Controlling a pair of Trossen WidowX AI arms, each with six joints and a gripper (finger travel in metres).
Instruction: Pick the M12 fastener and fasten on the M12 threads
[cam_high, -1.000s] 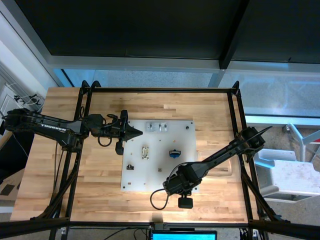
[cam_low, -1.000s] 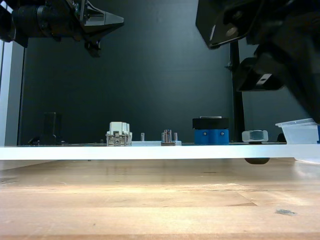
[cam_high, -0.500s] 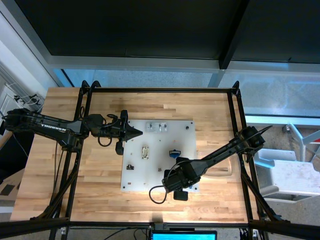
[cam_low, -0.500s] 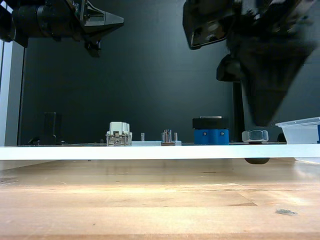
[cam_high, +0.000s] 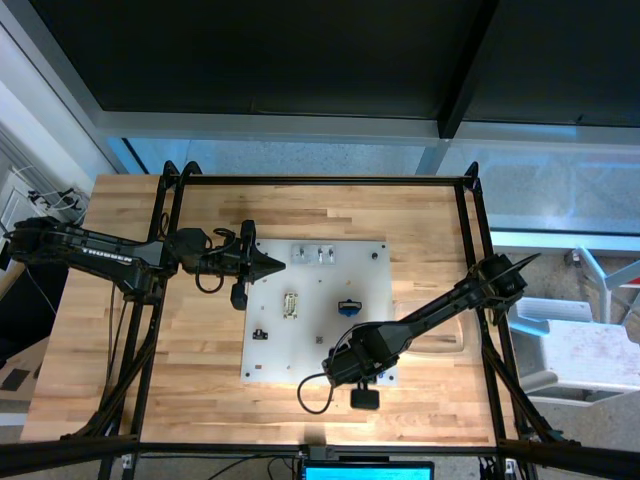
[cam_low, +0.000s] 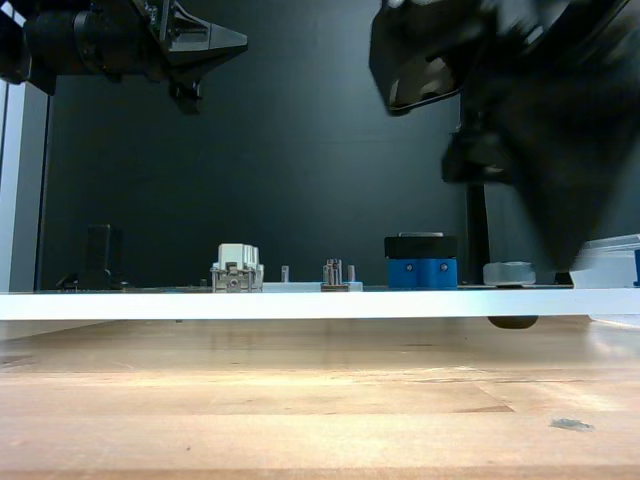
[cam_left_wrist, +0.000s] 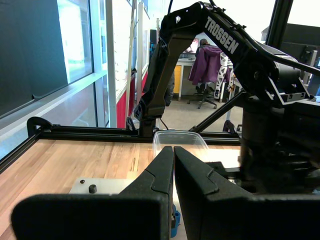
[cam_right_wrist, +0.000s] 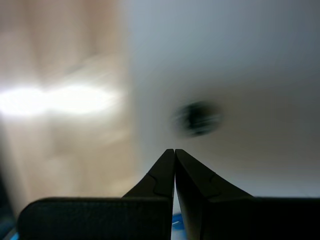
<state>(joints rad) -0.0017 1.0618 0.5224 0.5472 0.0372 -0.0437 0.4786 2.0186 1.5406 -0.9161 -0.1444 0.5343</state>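
Note:
The silver M12 fastener sits low on the white board in front of the clear tray. No ribs of the M12 threads show under it. In the high view the right arm covers that spot, so I cannot tell whether it is on its stud. My right gripper hangs over the board's near right part, shut with nothing between its fingers. In the low view its blurred tip is just right of the nut. My left gripper is parked high at the board's far left edge, shut and empty.
A blue connector stands mid-board, with a white connector to its left. The clear tray lies off the board's right edge. A blurred dark spot shows on the white board under the right gripper. A black frame surrounds the table.
The right gripper has shifted along the board's near right edge; in the low view its tip swung right and lower, past the nut. The nut stayed put. The left arm has not moved.

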